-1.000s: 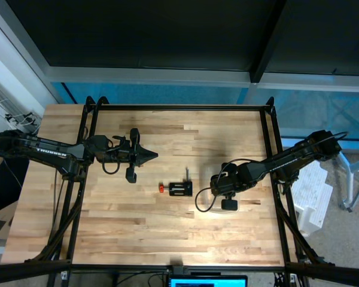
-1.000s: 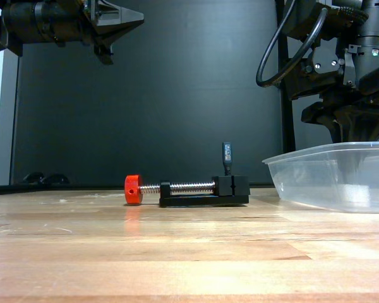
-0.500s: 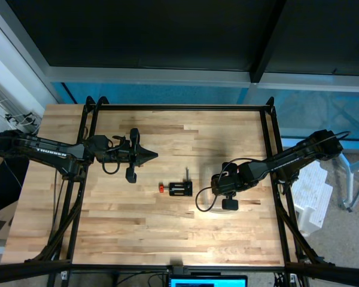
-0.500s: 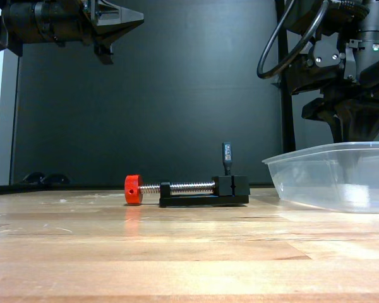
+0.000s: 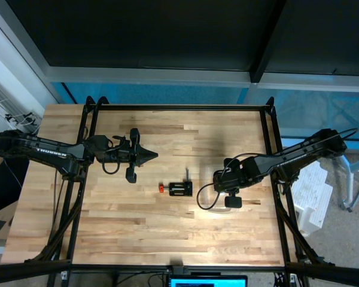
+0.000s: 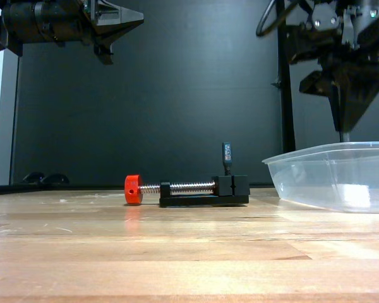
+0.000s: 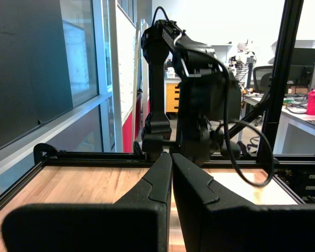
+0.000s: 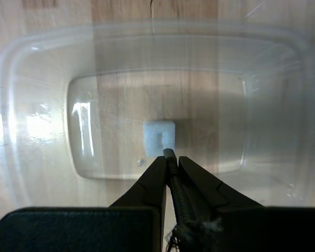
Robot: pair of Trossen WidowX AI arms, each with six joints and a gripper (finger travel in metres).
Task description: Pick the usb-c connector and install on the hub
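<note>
Right pincer (image 6: 345, 128) and usb-c connector (image 8: 170, 155) higher

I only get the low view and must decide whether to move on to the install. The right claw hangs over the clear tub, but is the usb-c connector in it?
Observer: Yes. The right wrist view shows the right claw shut on the usb-c connector, a thin black piece whose tip pokes past the fingers.
Operator: What is in the tub?
Observer: A pale square block with a slot in its middle lies on the floor of the tub.
Operator: And the left claw?
Observer: The left claw is shut on nothing; the high view puts it over the left half of the table.
</note>
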